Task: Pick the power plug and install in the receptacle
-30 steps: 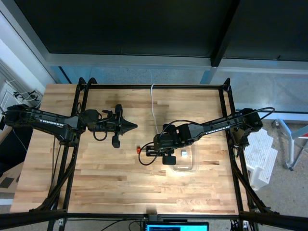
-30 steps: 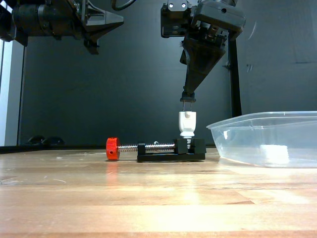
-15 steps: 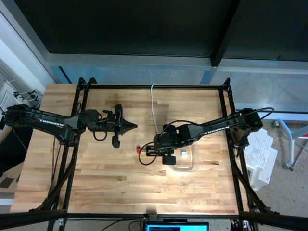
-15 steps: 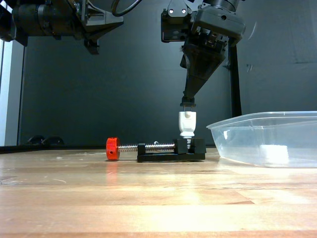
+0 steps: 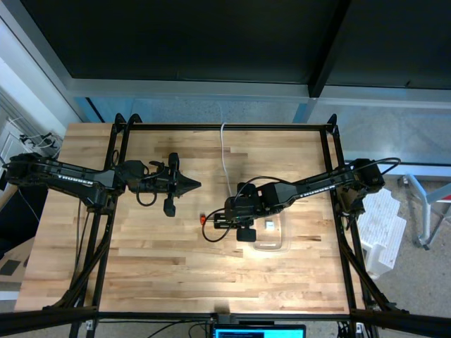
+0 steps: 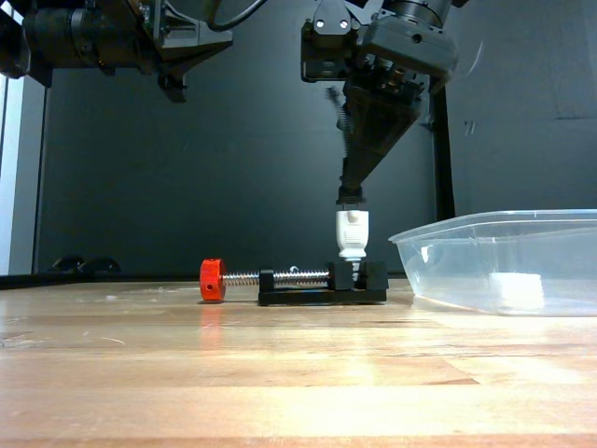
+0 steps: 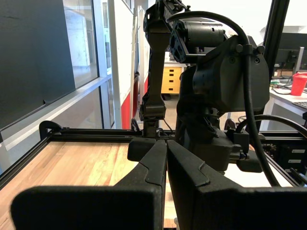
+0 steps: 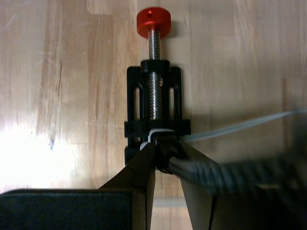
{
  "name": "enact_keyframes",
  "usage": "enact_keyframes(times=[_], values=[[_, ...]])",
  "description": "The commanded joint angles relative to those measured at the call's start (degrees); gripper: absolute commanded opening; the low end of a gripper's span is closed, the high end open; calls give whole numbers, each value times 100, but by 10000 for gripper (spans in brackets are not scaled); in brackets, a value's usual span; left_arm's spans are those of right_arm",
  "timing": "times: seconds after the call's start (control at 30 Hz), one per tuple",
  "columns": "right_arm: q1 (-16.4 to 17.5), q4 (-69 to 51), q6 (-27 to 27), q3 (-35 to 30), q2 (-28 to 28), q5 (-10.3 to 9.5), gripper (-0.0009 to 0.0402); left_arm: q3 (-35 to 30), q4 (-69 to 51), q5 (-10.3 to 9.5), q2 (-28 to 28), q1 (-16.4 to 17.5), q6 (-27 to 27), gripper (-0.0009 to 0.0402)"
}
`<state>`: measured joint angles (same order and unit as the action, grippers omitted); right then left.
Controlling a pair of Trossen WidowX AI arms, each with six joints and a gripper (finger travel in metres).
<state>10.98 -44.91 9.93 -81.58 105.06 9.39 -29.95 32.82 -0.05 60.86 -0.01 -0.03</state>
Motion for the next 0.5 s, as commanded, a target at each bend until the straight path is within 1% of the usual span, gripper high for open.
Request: enact_keyframes(times=[0.03,0.5], values=[[2,0,-2,26,111,-52,0,0,0,2,0,0,2,0],[2,103,24,188,107,-52,0,0,0,2,0,2,2,0]])
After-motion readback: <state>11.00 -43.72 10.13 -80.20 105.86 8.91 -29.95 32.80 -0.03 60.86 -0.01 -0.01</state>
